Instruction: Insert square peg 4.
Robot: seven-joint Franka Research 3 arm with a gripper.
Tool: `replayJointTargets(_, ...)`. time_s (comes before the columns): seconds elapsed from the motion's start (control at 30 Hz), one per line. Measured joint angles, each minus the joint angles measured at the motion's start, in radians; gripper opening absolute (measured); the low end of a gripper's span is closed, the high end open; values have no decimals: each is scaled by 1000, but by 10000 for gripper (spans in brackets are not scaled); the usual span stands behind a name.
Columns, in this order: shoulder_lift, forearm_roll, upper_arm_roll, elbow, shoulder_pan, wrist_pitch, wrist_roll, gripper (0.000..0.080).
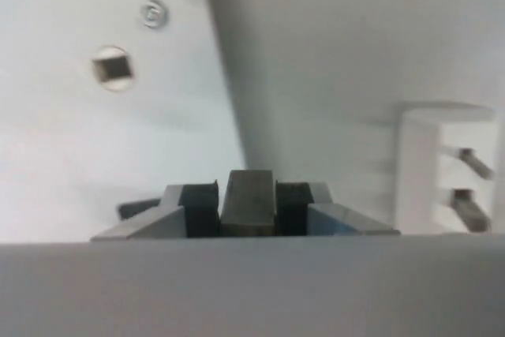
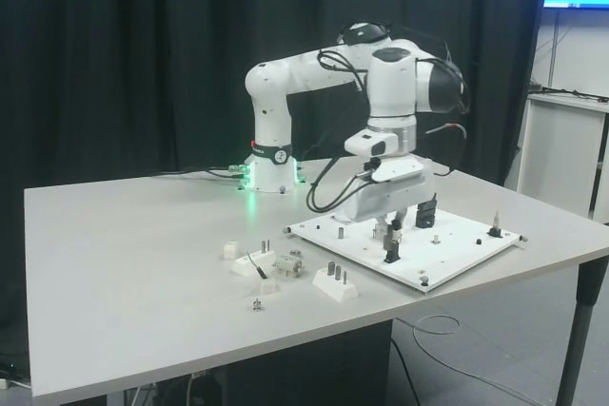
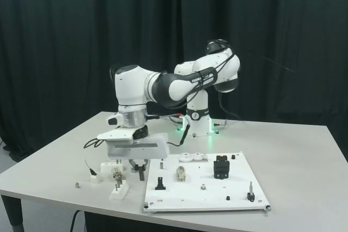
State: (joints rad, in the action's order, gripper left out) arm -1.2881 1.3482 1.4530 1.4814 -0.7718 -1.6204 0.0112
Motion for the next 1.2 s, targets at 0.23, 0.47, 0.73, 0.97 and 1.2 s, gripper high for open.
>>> replayJointTargets(0.23, 0, 0, -20, -28, -8, 1, 43, 149)
replayJointTargets(0.47, 0, 0, -37, -33, -25, 1, 59, 149)
replayJointTargets(0.73, -1, -2, -53, -33, -41, -11, 73, 149)
replayJointTargets(0.97, -1, -12, -72, -33, -46, -39, 74, 149)
replayJointTargets(1.2, -2, -22, -96, -32, -44, -70, 74, 149)
